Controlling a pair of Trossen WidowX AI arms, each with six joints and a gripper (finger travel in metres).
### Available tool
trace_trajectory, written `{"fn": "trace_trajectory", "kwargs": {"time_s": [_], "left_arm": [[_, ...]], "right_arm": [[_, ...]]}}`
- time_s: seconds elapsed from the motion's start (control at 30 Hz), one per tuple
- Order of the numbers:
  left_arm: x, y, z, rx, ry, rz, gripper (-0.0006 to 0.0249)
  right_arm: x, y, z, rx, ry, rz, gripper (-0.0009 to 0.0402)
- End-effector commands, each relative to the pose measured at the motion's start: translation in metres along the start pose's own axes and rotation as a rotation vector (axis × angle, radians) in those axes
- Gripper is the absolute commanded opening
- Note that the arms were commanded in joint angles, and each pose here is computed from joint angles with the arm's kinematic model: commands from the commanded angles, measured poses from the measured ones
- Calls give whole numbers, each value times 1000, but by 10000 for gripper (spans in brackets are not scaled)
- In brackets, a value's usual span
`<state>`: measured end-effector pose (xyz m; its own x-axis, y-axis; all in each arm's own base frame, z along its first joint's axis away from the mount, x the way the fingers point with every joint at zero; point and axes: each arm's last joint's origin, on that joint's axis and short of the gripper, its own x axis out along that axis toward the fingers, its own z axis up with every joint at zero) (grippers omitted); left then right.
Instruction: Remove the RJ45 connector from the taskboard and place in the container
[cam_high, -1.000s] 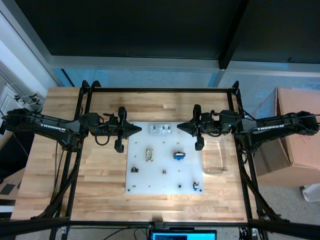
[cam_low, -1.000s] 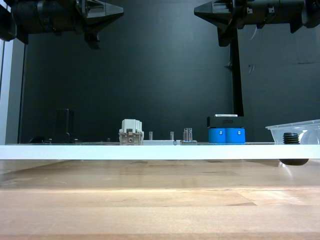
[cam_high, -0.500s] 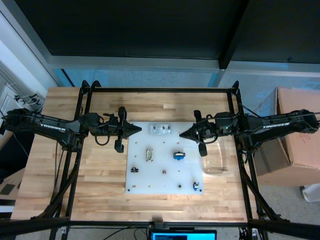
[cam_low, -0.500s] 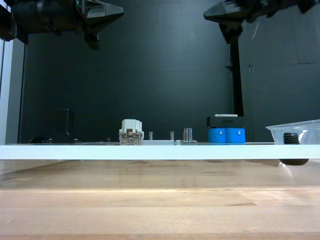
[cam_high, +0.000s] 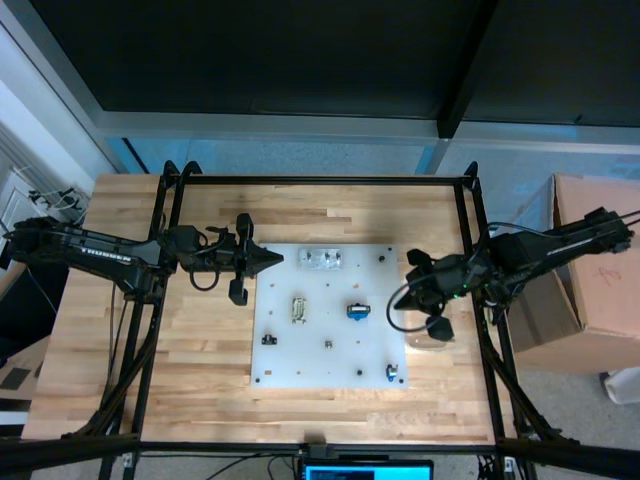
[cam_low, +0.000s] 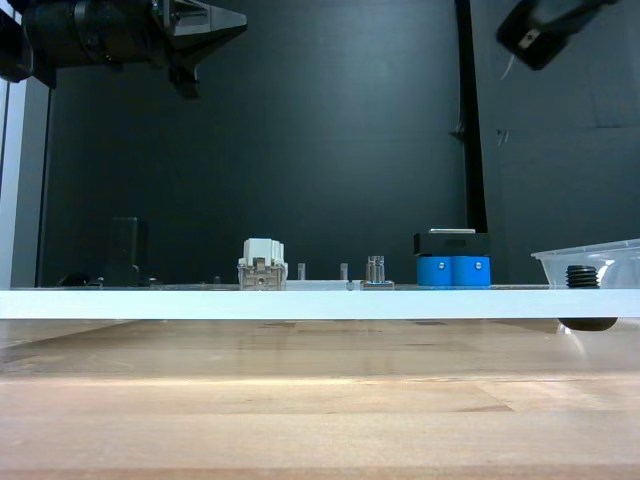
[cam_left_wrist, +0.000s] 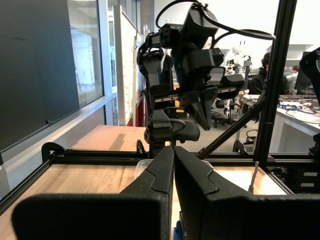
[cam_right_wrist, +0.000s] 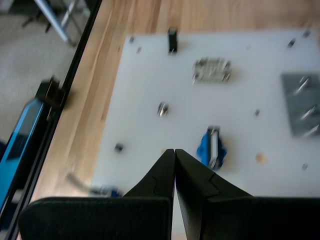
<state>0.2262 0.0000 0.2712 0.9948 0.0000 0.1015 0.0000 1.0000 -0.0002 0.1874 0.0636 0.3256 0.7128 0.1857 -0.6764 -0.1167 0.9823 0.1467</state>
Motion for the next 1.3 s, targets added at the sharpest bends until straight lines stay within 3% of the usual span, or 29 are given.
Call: {"fn": "trace_trajectory", "kwargs": {"time_s": [0.03,0.27,0.43,0.87,1.0,1.3], "left_arm": [[0,0,0,0,0,0,0],[0,0,0,0,0,0,0],[0,0,0,0,0,0,0],[0,0,0,0,0,0,0],[0,0,0,0,0,0,0],[0,0,0,0,0,0,0]], "right_arm": [[-5,7,-4,19,55,15,0],[-12,23,-12,26,205,29,0],[-10,35,-11,41,321,5,0],[34,70,21,93,458,-61,4],[49,77,28,102,467,-92,31],[85,88,31,114,528,-137,138]]}}
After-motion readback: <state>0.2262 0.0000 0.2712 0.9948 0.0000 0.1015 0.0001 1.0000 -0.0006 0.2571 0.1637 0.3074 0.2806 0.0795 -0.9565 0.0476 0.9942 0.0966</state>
